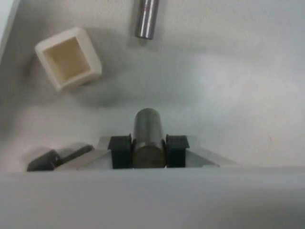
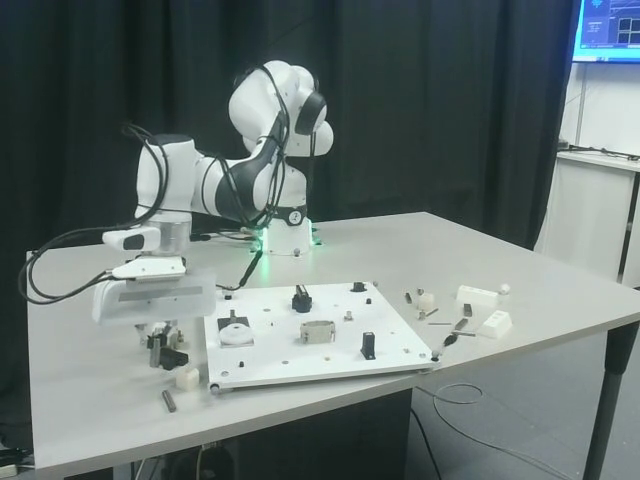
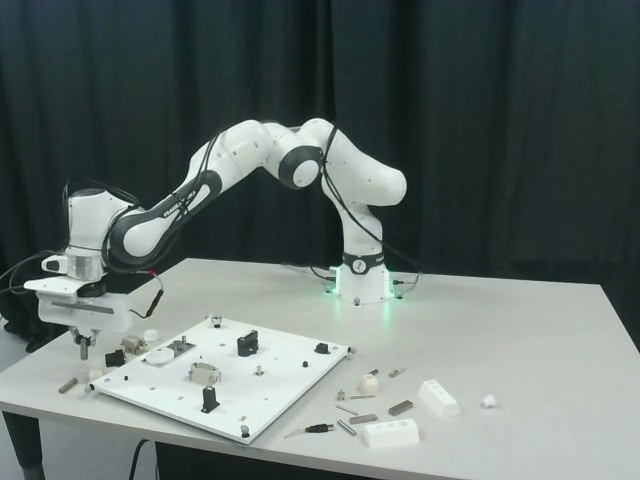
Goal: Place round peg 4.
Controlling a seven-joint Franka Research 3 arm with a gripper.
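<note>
Table [image 2: 520, 290]: grey, carrying the white board [image 2: 390, 345].
Arm: reaching off the board's far end from the loose parts.
Gripper [image 1: 148, 151]: clamped on the round peg [image 1: 148, 131], upright, above bare table.
Risk: the peg may tilt in the fingers and jam at its hole.

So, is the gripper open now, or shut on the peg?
Shut on the peg. In the wrist view both black fingertips press against the sides of the grey round peg, which stands between them in the gripper.
</note>
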